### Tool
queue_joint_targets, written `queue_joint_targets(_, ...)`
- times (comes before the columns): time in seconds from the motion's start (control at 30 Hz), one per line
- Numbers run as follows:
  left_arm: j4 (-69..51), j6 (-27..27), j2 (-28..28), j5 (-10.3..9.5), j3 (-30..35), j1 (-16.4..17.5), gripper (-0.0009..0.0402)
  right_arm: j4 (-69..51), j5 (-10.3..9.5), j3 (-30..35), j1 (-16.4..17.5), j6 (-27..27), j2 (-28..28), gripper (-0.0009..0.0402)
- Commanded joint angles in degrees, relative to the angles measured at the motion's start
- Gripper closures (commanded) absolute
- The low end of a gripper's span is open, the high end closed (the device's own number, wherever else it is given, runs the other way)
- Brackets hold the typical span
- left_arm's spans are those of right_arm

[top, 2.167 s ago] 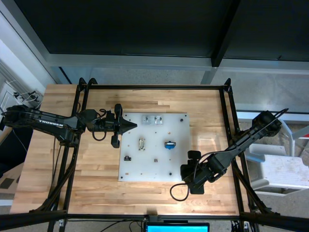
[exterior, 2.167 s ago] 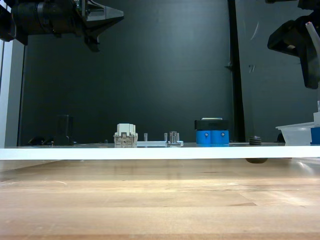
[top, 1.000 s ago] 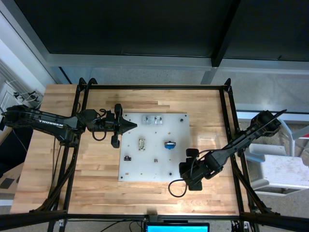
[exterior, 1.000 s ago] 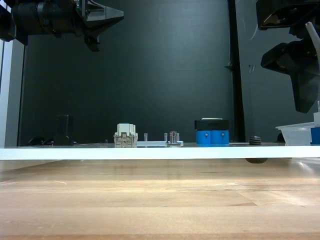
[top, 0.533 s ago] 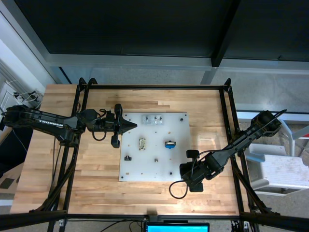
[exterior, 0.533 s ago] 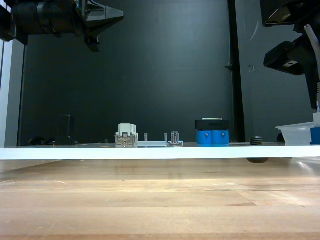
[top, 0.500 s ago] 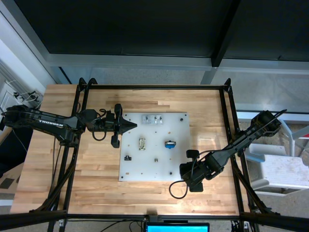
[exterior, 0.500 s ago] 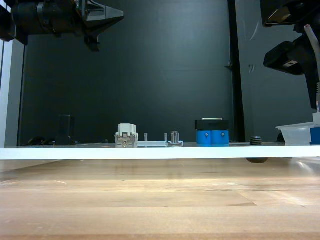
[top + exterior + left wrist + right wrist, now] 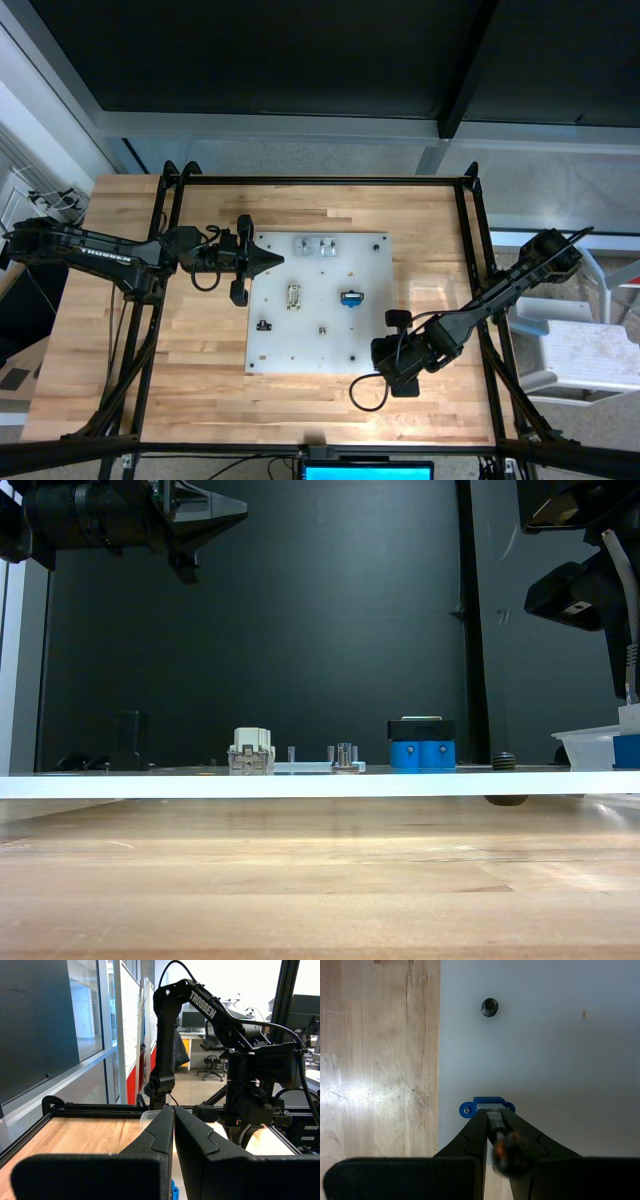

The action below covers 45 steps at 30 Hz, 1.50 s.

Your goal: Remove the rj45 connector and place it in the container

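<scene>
- Since a couple of seconds back, the left arm hasn't budged. The right arm has shuffled a touch inward over the near right corner of the board (image 9: 310, 340).
- Left gripper (image 9: 279, 260) hangs high over the board's far left edge, fingers pressed together on nothing. Looks parked to me.
- Right gripper (image 9: 493, 1116) points straight down at that near right corner, fingers pinched on the plug (image 9: 495, 1122), one on each side.
- The plug looks like it's still sitting in its blue bracket (image 9: 487, 1101), right at the board's edge next to the bare wood of the table (image 9: 200, 330).
- So I'd say the grab is done and the pull-out isn't.
- Next move wants a straight pull along the plug's own line with the grip kept firm. If the latch tab isn't squeezed, it could hang up and drag the board along.
- The tub (image 9: 587, 745) sits on the table off the board's right edge, further back than the gripper. It's near but clearly apart, so it's lift, swing right and back, then let go over it.
</scene>
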Motion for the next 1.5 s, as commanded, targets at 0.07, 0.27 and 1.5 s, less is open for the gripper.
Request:
queue_joint_targets(0.07,0.0,0.0,0.0,0.02,0.0,0.0,0.0392,-0.5,-0.59,1.3,0.2,0.0,-0.3,0.0393)
queue_joint_targets(0.27,0.0,0.0,0.0,0.02,0.0,0.0,0.0392,-3.8,-0.59,3.5,0.3,0.0,-1.3,0.0393)
queue_joint_targets(1.5,0.0,0.0,0.0,0.02,0.0,0.0,0.0392,-10.4,-2.03,-7.0,0.2,3.2,-19.9,0.0393)
